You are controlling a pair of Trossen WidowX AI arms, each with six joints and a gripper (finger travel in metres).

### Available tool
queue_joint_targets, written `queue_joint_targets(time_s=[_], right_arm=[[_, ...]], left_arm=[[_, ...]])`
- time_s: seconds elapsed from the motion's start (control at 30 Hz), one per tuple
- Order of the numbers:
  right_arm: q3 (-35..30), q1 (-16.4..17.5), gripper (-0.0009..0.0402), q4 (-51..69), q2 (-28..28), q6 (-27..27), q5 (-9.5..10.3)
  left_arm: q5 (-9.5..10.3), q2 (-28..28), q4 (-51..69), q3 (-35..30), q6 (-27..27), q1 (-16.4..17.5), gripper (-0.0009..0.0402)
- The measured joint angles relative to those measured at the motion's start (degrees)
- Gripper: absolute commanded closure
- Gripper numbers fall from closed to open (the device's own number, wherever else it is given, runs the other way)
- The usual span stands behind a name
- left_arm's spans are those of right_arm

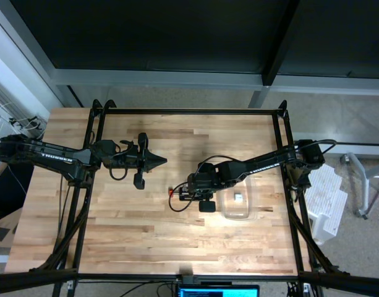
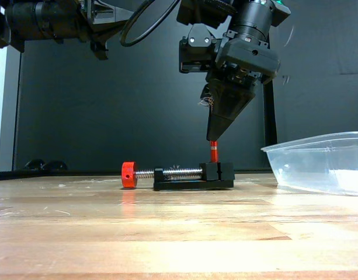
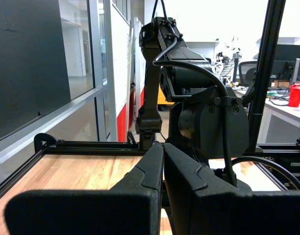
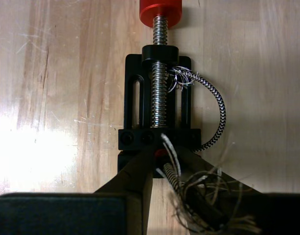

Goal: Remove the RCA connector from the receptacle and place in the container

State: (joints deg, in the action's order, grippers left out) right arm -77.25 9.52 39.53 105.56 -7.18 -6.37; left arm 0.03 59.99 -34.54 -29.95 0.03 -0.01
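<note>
Low view: right gripper (image 2: 214, 137) seemingly pinches RCA connector (image 2: 213, 151); left gripper (image 1: 162, 161) above table (image 2: 167, 233).

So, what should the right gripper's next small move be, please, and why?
Probably a straight upward pull: the right gripper is pinched on the slim red RCA connector, standing upright in the black block receptacle, while the left gripper hangs shut, parked apart.

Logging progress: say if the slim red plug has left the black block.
No: the plug stands in the block, right gripper pinching it; left gripper parked aloft.
</note>
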Motion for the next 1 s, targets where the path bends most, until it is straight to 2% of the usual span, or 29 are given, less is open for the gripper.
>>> queue_joint_targets(time_s=[0.37, 0.77, 1.0], right_arm=[[0.0, 0.0, 0.0390, 0.0, 0.0, 0.2, -0.02], [-0.1, 0.0, 0.0391, 0.5, -0.2, 0.2, 0.00], [-0.1, 0.0, 0.0391, 1.0, -2.3, 0.1, 0.00]], left_arm=[[0.00, 0.0, 0.0, 0.0, 0.0, 0.0, 0.0393], [0.00, 0.0, 0.0, 0.0, 0.0, 0.0, 0.0393], [0.00, 0.0, 0.0, 0.0, 0.0, 0.0, 0.0393]])
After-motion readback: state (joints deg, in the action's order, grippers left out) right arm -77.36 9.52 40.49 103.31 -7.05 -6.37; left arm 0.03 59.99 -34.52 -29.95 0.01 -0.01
